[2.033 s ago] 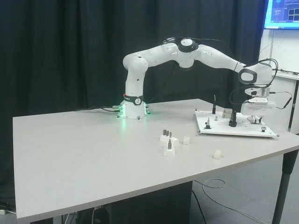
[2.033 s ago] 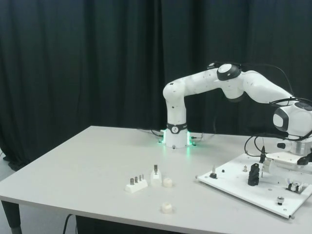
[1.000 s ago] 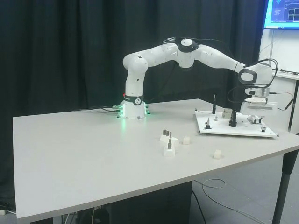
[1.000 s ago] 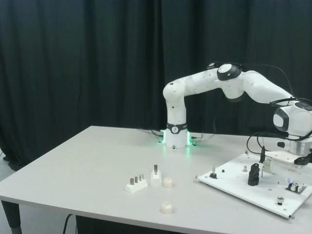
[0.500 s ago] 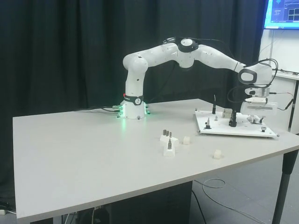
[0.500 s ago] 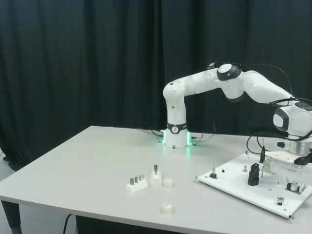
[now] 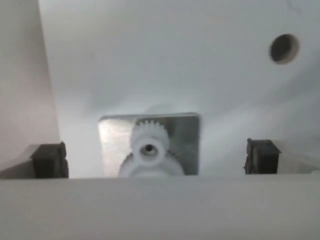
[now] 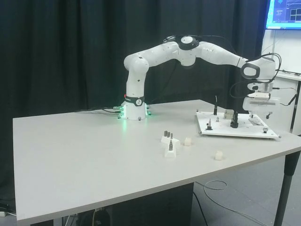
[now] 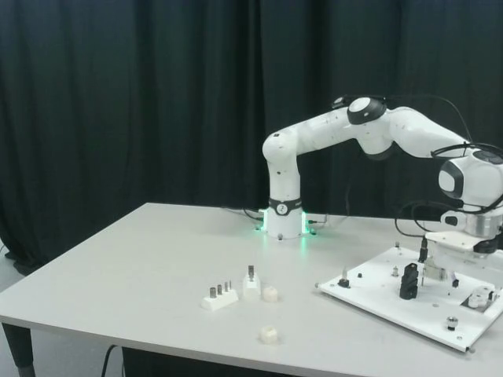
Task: Insert small gear.
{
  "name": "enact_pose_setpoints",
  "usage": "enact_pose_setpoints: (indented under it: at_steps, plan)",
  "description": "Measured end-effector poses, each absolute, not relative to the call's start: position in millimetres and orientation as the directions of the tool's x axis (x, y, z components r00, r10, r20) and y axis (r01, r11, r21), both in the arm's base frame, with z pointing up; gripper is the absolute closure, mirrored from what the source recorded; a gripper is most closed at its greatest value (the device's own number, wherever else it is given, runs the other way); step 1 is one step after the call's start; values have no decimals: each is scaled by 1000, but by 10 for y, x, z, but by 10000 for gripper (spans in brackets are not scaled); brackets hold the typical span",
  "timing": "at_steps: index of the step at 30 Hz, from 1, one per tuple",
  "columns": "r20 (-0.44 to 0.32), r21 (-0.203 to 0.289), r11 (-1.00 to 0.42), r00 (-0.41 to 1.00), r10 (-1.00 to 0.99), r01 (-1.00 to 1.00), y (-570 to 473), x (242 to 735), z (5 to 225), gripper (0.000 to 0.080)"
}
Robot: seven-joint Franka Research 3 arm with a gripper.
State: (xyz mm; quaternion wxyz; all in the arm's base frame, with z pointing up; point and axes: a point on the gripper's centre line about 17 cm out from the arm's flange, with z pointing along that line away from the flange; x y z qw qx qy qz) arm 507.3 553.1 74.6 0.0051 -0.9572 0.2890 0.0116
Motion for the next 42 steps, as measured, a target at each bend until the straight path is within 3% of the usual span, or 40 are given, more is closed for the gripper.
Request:
enact_pose_setpoints:
  at_steps: [15, 42]
  plan:
    - [-45, 78, -832, 832, -553, -549, 5267, 4972, 756, 3]
    - [-62, 117, -838, 838, -541, -533, 5205, 4787, 638, 3]
